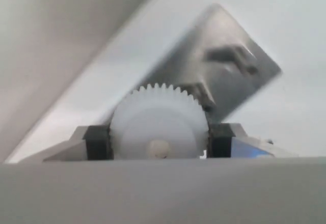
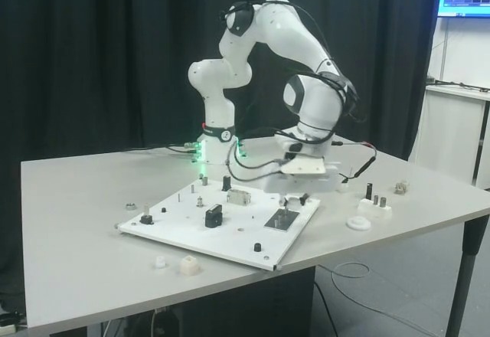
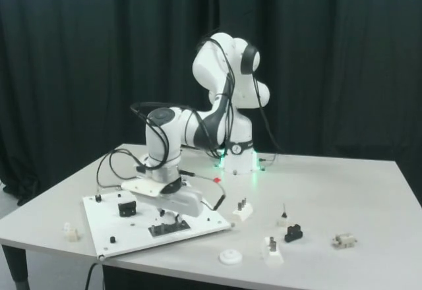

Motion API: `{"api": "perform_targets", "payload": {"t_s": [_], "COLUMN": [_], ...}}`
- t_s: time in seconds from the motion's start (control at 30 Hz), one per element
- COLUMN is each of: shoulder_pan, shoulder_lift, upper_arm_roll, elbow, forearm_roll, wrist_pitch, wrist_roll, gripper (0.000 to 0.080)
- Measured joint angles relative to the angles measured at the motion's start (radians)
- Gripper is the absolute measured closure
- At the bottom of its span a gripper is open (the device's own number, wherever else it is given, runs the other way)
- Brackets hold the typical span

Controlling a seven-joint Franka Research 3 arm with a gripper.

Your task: Insert medium gear.

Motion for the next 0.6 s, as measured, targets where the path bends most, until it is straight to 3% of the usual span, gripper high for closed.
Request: {"api": "perform_targets", "payload": {"t_s": [0.2,0.6], "shoulder_pan": [-0.011,-0.018], "shoulder_lift": [-0.037,-0.112], "upper_arm_roll": [0.000,0.000], "elbow": [-0.069,-0.229], "forearm_roll": [-0.017,-0.016], "wrist_pitch": [0.055,0.235], "wrist_roll": [0.105,0.322], "gripper": [0.0403,0.0403]}}
